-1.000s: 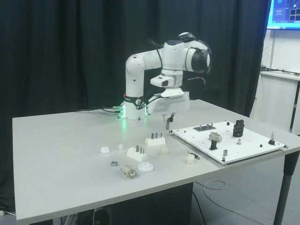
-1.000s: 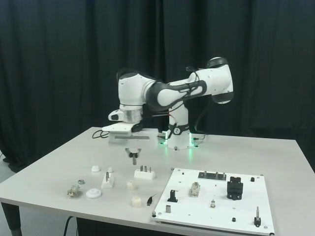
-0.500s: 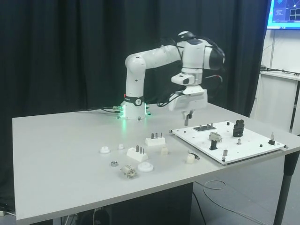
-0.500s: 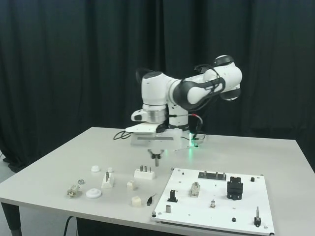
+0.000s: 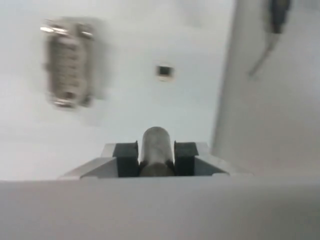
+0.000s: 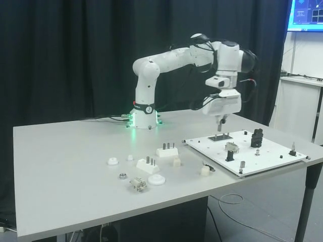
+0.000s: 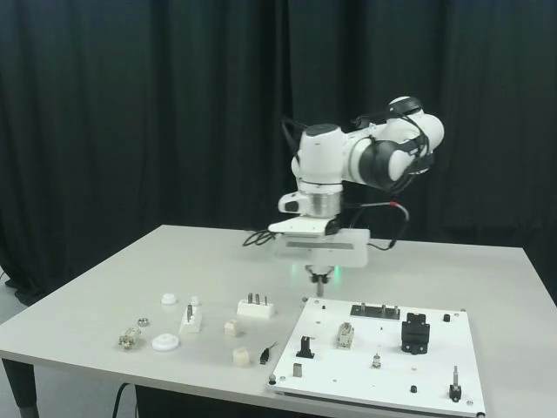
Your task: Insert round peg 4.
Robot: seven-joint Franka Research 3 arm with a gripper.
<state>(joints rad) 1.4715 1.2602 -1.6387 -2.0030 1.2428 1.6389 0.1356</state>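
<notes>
A grey round metal peg point(image 5: 156, 150) is pinched between the two black fingertips of my gripper point(image 5: 156, 159), which is shut on it. The gripper point(image 6: 221, 121) hangs a little above the near-left corner of the white board point(image 6: 262, 157), as the second room view also shows for the gripper point(image 7: 320, 280) and board point(image 7: 374, 370). Below the peg, the wrist view shows bare board point(image 5: 125, 120) with a small square hole point(image 5: 163, 71) and a grey multi-pin connector point(image 5: 67, 62). The peg's lower end is hidden by the fingers in the room views.
On the board stand a black block point(image 7: 414, 333), the connector point(image 7: 345, 335) and small posts. On the grey table point(image 6: 65, 151) left of the board lie white peg holders point(image 6: 167, 150) point(image 6: 147, 165), white rings, a nut and a black cable plug point(image 7: 264, 355).
The arm has swung from over the peg holders towards the board, carrying the peg. The gripper now hangs over the board's edge instead of over the table.
</notes>
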